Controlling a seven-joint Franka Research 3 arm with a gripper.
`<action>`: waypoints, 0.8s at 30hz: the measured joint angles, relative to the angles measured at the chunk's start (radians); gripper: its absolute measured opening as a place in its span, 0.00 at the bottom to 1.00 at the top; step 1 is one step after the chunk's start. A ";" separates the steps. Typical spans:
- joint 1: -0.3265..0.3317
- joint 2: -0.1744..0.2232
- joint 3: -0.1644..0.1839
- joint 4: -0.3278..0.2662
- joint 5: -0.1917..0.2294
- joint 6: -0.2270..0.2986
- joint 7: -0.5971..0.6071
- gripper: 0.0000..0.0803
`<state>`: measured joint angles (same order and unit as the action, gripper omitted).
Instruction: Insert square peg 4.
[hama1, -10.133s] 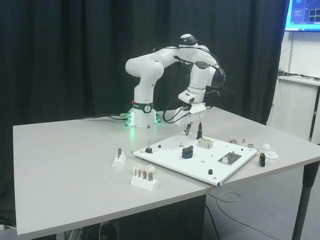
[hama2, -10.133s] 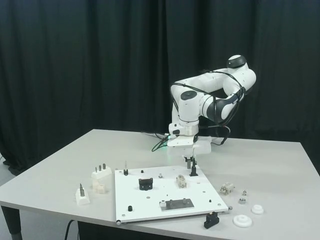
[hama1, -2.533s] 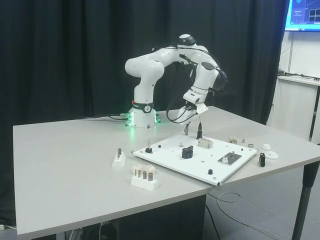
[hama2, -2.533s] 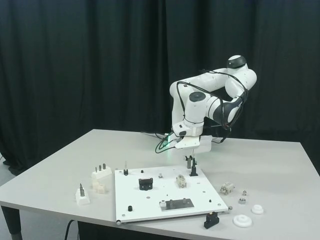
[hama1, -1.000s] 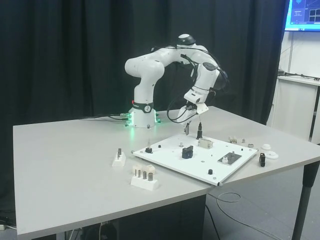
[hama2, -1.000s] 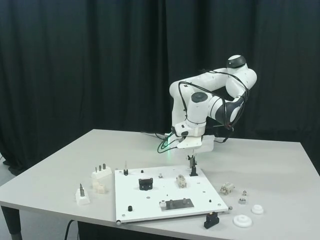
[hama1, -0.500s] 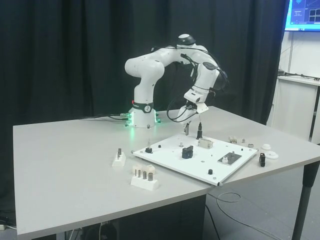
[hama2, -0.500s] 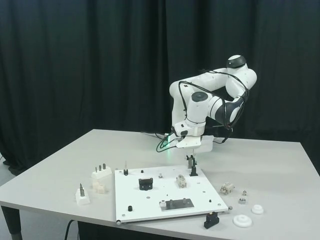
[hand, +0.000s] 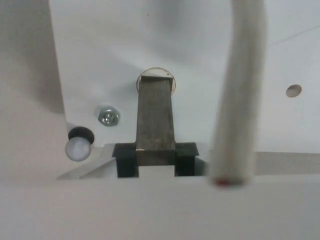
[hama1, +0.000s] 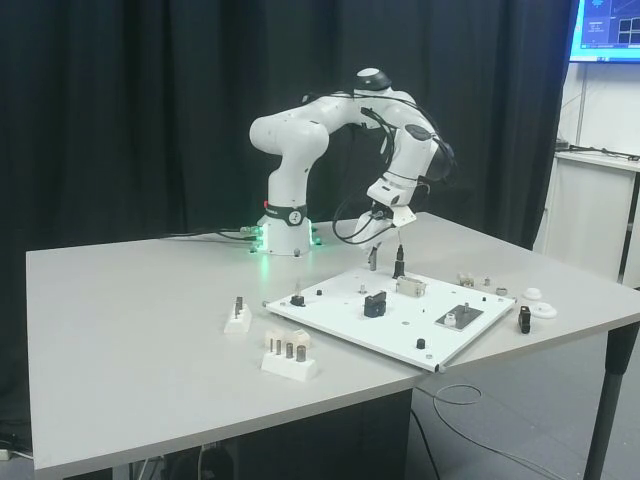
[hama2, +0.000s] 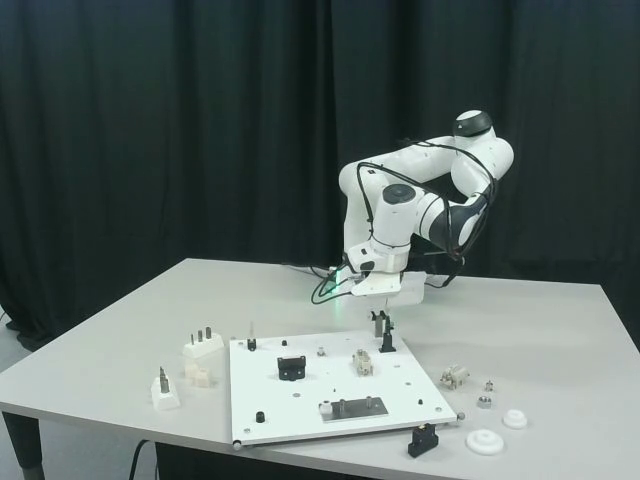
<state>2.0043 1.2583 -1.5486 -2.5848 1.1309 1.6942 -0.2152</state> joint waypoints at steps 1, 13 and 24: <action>0.000 0.000 0.000 0.000 0.000 0.000 0.000 0.19; 0.000 0.000 0.002 0.000 0.000 0.010 -0.001 0.19; -0.001 0.000 0.004 0.001 0.000 0.017 -0.002 0.19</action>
<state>2.0030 1.2582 -1.5441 -2.5834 1.1307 1.7110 -0.2170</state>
